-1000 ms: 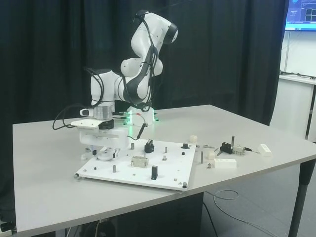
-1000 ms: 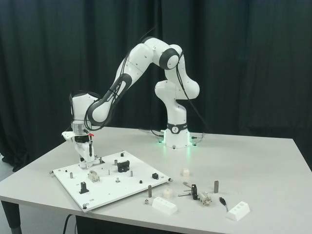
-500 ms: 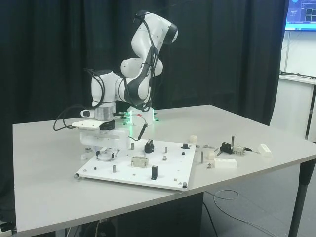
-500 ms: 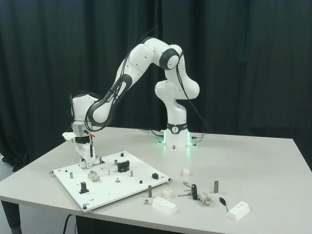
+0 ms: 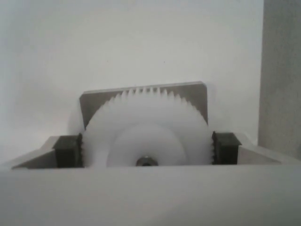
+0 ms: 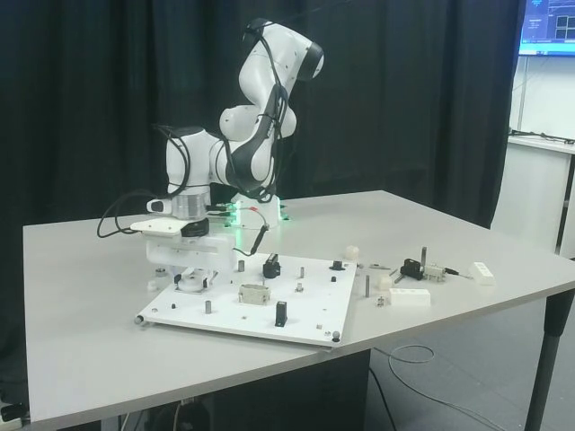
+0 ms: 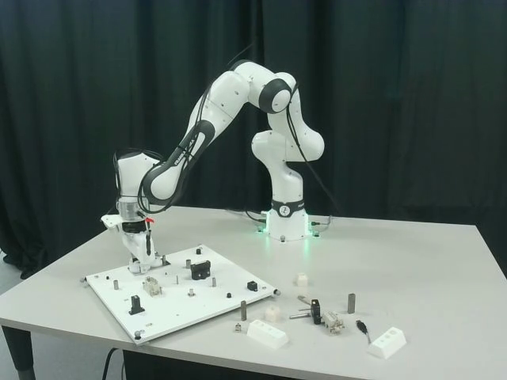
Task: Remove large gear.
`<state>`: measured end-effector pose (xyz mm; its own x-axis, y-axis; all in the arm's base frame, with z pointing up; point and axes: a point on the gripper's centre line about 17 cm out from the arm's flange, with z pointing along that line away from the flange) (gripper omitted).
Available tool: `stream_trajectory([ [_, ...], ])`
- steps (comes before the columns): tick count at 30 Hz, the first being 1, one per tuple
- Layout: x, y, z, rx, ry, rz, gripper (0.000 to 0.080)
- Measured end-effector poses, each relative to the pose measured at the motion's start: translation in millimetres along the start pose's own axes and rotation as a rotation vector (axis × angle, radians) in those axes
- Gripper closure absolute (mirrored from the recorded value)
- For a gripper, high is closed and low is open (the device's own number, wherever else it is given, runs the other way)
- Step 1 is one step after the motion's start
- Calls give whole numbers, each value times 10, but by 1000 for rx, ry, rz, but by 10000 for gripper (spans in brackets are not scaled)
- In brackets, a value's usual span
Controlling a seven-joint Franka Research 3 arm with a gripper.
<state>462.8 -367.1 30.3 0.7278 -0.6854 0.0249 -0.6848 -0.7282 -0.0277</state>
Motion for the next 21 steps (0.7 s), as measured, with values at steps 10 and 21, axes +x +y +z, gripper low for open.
stream_trajectory([
  [10,0,6,-18,-4,-2,-5,209],
  [21,-1,7,-86,-3,-10,-3,209],
])
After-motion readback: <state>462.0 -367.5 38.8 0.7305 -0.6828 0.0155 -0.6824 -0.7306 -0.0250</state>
